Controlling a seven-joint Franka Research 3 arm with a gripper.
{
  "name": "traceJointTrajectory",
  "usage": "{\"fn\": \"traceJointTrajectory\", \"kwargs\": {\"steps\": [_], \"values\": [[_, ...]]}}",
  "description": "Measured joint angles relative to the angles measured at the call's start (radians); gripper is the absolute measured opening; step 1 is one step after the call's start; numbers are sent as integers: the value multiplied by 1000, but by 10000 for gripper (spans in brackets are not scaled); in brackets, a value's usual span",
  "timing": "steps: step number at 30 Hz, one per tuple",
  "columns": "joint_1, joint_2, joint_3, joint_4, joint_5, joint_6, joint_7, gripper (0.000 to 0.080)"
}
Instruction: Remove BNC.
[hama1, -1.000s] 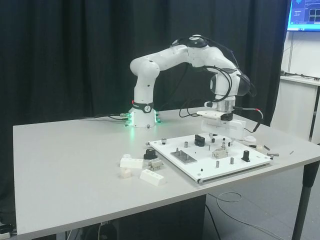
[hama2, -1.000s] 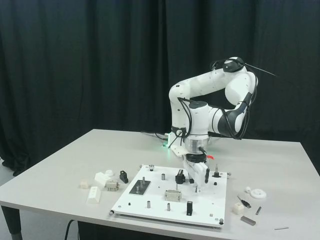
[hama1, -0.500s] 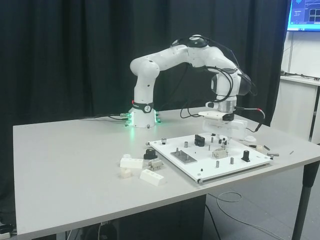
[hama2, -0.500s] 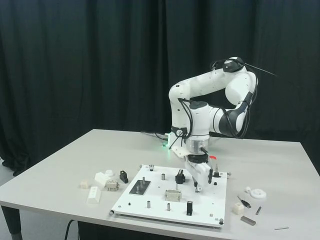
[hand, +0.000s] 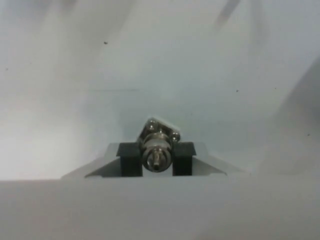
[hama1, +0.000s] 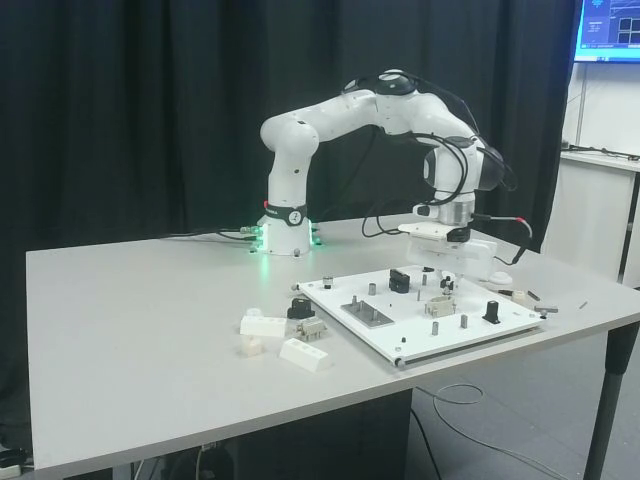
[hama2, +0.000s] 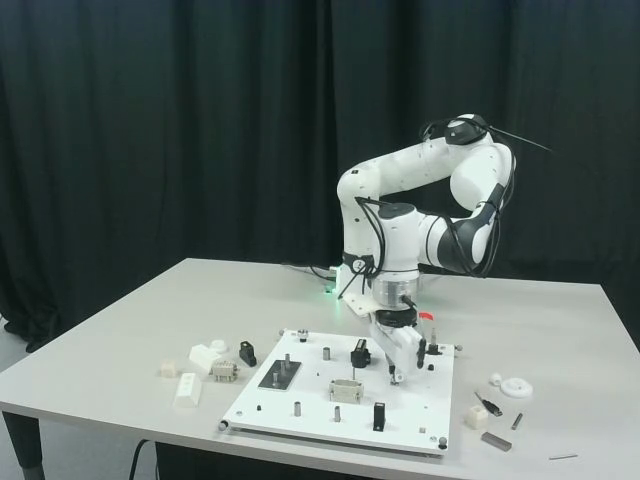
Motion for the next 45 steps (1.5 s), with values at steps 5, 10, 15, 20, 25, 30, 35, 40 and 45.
{"fn": "traceJointTrajectory", "kwargs": {"steps": [5,10,15,20,25,30,35,40,45], "values": [[0,0,0,3,-8,0,-68,126],[-1,1,1,4,-9,0,-204,126],[-1,1,2,4,-9,0,-295,126],[0,1,1,6,-17,0,-384,125],[1,1,1,10,-31,1,-468,125],[3,1,3,13,-42,4,-560,125],[4,1,4,13,-45,8,-679,125],[5,1,3,12,-47,8,-770,125],[7,1,1,10,-48,8,-883,125]]}}
